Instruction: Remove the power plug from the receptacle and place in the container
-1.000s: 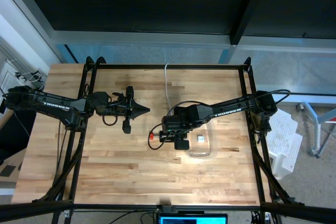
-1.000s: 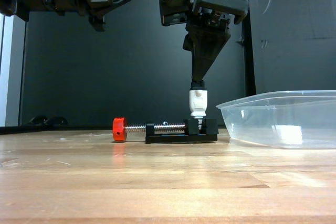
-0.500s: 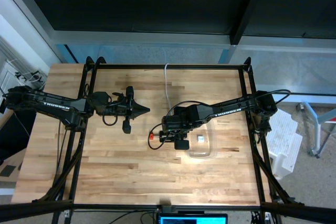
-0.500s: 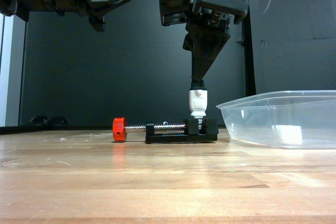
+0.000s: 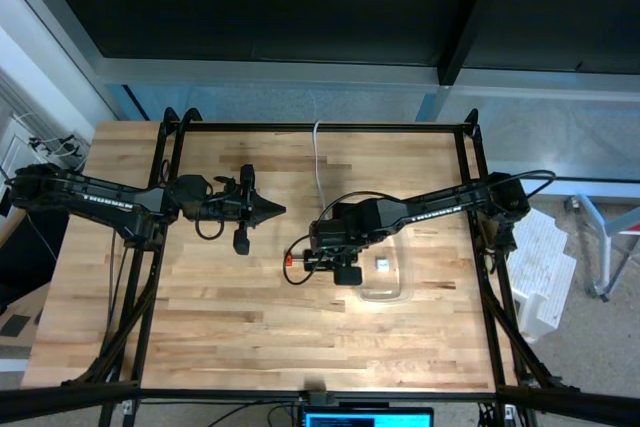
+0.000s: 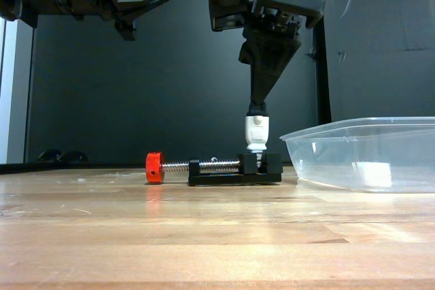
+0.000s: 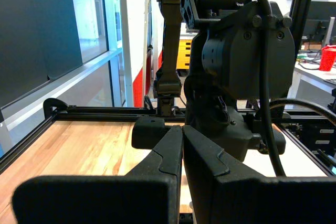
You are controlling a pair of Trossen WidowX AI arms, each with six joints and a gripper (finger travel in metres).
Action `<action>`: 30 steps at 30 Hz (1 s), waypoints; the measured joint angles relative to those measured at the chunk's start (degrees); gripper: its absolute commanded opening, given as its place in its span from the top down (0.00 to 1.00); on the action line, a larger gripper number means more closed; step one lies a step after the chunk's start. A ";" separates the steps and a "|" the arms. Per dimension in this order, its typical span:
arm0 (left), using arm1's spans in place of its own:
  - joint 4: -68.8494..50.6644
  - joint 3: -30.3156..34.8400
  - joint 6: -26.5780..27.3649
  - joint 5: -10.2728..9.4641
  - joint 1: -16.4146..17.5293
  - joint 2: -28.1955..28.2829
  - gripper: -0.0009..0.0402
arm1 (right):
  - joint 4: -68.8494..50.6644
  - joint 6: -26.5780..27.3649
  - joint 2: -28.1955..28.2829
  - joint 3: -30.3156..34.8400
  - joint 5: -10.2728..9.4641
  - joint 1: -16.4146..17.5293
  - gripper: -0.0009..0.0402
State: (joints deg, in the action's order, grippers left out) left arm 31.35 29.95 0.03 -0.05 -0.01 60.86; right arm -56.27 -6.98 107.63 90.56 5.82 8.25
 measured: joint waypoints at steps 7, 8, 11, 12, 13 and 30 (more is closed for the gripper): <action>-0.02 0.00 0.00 0.00 0.00 0.00 0.98 | -0.76 -0.02 -1.95 1.40 0.59 -0.04 0.98; -0.02 0.00 -0.02 0.02 0.00 0.00 0.98 | -1.29 0.00 -1.81 1.53 0.57 -0.04 0.98; -0.02 0.00 0.00 0.00 0.00 -0.02 0.98 | -2.54 0.00 -1.27 2.27 0.42 -0.04 0.98; 0.00 -0.02 -0.02 0.02 0.00 0.00 0.98 | -2.47 0.00 -1.42 2.73 0.42 -0.04 0.98; -0.02 0.00 -0.02 0.02 0.00 0.00 0.98 | -2.47 0.00 -1.57 3.10 0.42 -0.04 0.98; -0.04 -0.02 0.00 0.00 0.00 -0.02 0.98 | -7.61 0.02 -4.37 0.87 0.20 0.04 0.98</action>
State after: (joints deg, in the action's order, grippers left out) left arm 31.31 29.93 0.03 -0.05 -0.01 60.84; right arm -63.88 -6.96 103.26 91.44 6.02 8.29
